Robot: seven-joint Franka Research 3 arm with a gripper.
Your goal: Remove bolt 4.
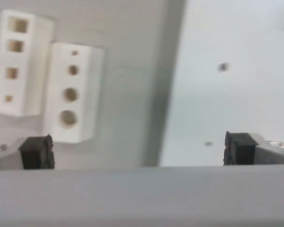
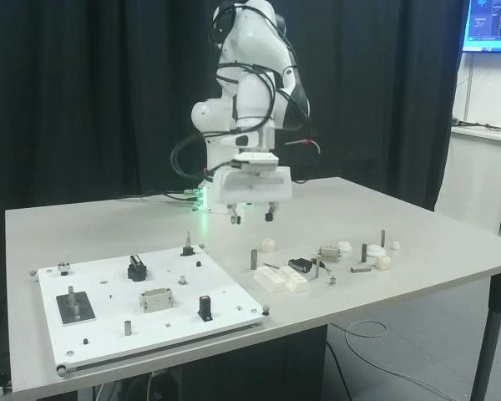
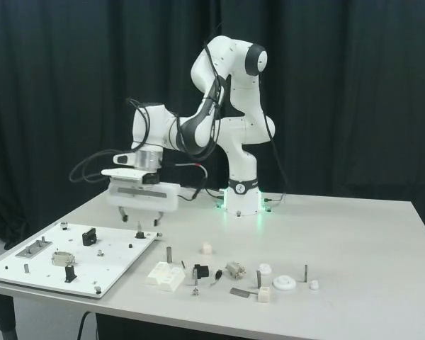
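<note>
Gripper (image 2: 252,218) wide open, holding nothing.
We see it above the desk (image 2: 108,221), near the white board's (image 2: 225,288) edge.

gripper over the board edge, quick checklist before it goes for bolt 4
1. Tool open: ok, the wrist view shows both pads wide apart.
2. Tool empty: ok, nothing sits between the pads.
3. Tool above the white board: ok, it hangs over the board's far edge, clear of it.
4. Bolt 4 identified: cannot tell, several upright parts stand on the board and none shows a number.
5. Tool lined up on a bolt: not ok, no bolt lies between the pads in the wrist view.
6. Two white holed blocks apart from the board: ok.
</note>
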